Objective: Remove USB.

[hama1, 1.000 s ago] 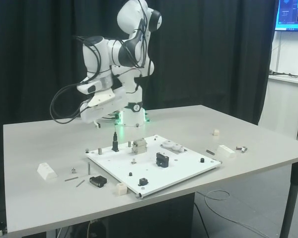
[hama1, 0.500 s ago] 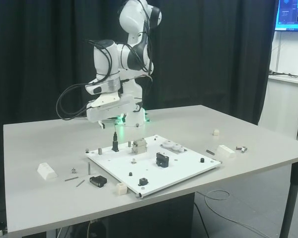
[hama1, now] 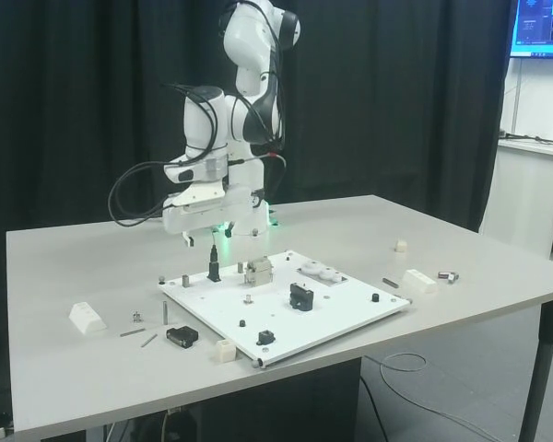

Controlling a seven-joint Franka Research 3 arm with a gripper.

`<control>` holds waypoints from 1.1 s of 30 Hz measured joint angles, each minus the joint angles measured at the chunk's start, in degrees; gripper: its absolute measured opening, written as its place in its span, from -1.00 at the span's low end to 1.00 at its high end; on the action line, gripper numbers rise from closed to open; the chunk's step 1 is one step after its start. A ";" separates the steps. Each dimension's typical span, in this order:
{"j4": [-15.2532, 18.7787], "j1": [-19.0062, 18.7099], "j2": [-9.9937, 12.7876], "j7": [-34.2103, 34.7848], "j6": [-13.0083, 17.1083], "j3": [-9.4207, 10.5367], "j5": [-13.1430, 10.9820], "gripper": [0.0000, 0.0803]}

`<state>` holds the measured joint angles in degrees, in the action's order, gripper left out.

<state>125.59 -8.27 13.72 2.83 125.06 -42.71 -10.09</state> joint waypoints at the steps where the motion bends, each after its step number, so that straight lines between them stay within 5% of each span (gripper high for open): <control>1: 0.41 -0.02 -0.06 0.00 0.42 0.00 0.08 0.99; 13: 3.42 -0.41 -2.16 0.34 1.80 0.00 1.90 0.99; 14: 3.56 -0.48 -2.49 0.52 1.80 0.00 2.02 0.78; 19: 4.06 -0.84 -4.13 2.01 1.73 0.00 2.91 0.78; 20: 4.17 -0.93 -4.48 2.49 1.72 -0.01 3.10 0.32; 25: 4.69 -1.41 -6.17 4.59 1.67 0.00 4.55 0.32; 26: 4.76 -1.49 -6.46 4.97 1.67 0.00 4.85 -0.16; 33: 4.93 -1.70 -7.69 6.96 1.67 0.01 6.55 -0.16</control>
<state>130.51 -9.97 6.03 9.79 126.72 -42.70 -3.53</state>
